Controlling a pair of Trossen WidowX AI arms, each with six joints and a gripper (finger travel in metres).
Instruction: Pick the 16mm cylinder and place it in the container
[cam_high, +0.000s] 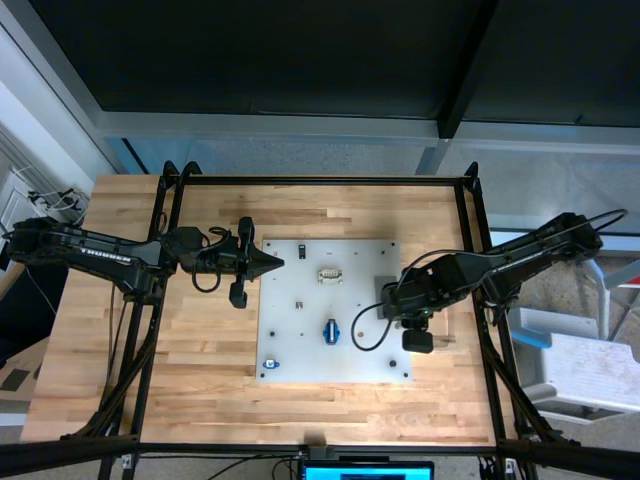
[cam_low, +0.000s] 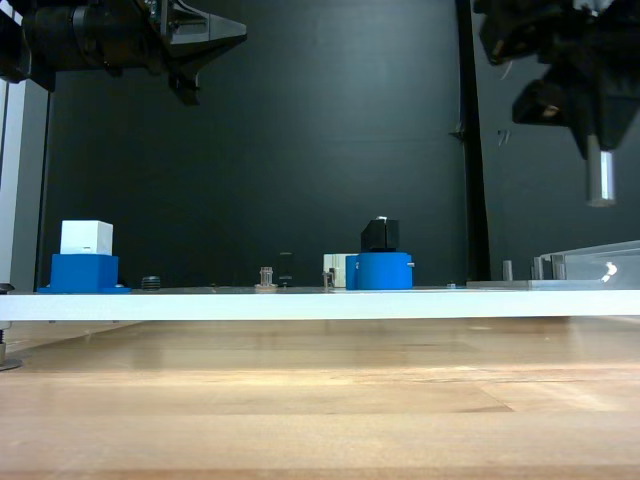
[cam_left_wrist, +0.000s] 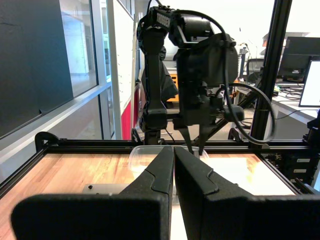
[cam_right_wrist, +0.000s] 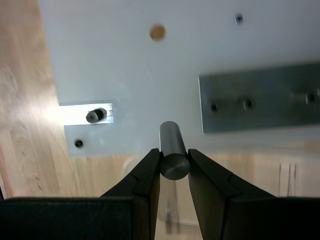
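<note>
1. Right gripper (cam_right_wrist: 174, 159) pinches the one 16mm cylinder (cam_right_wrist: 170, 135), which hangs upright in the air over the task board's (cam_high: 300, 340) right edge.
2. One clear container (cam_low: 595, 262) sits lower down, beside that edge.
3. Left gripper (cam_left_wrist: 174, 152), fingers pressed together and holding nothing, hovers level over the board's left edge.

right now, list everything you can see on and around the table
table: one, light wood, under everything
task board: one, white, table centre
16mm cylinder: one, grey metal, held upright in the air
container: one, clear, just off the board's right edge
grey block: one, grey, board's right side
blue fixtures: two, blue, on the board's near half
left gripper: one, black, high over the board's left edge, jaws shut
right gripper: one, black, high over the board's right edge, jaws shut on the 16mm cylinder
</note>
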